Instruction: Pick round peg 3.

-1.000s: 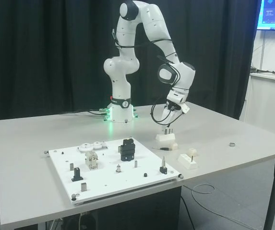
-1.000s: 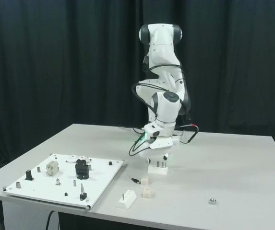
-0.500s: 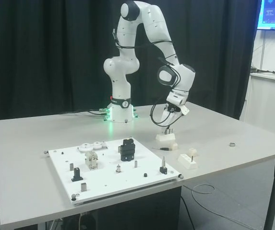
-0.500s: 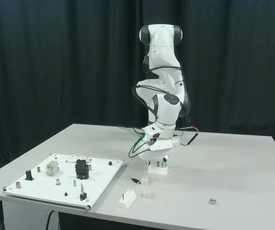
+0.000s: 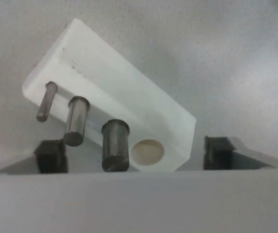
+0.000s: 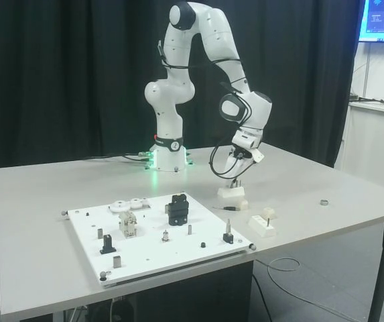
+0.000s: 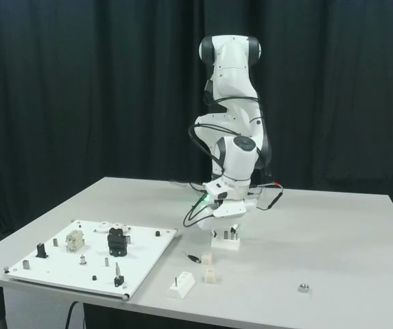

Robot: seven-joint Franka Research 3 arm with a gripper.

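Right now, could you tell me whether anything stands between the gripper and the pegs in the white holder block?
Nothing visible does. The gripper hangs above the white holder block, fingers open to either side, and the three pegs stand upright in it with only air above them. The fourth hole is empty.

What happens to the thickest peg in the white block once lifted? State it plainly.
The thickest peg looks like rigid metal, so it should not flex, and is probably heavy for its size. Its smooth round side may slip in the hand. Laid down, it would likely roll. The white block looks light and may lift with it.
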